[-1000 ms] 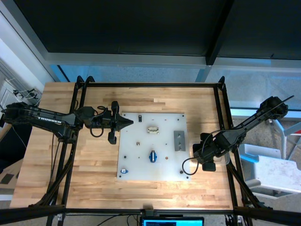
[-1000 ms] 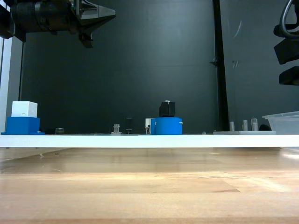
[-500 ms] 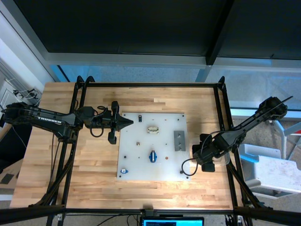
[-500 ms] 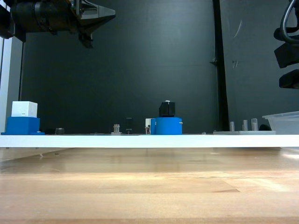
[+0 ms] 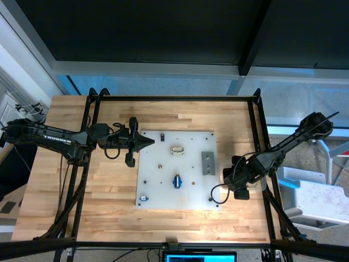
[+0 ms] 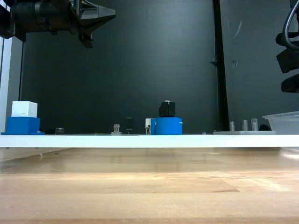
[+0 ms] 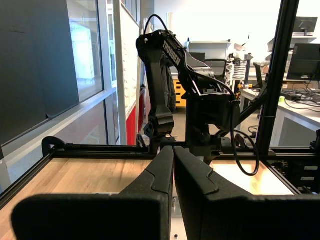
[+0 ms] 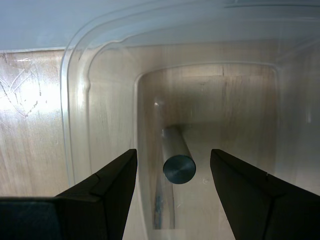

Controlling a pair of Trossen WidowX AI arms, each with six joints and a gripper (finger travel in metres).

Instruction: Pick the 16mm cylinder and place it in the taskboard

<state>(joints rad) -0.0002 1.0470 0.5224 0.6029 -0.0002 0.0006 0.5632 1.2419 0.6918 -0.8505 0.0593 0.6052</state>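
Pale wood tabletop (image 5: 103, 191), striped in lighter and darker planks. On it sits the plain white taskboard (image 5: 163, 188), carrying a bright blue fitting (image 5: 176, 181), a grey block (image 5: 208, 162) and a beige connector (image 5: 176, 149). The all-black left gripper (image 5: 149, 141) is over the board's left edge. The black right gripper (image 8: 171, 155) is over the clear bin (image 8: 75, 100), and in there lies the 16mm cylinder (image 8: 179, 169), dark steel-grey.
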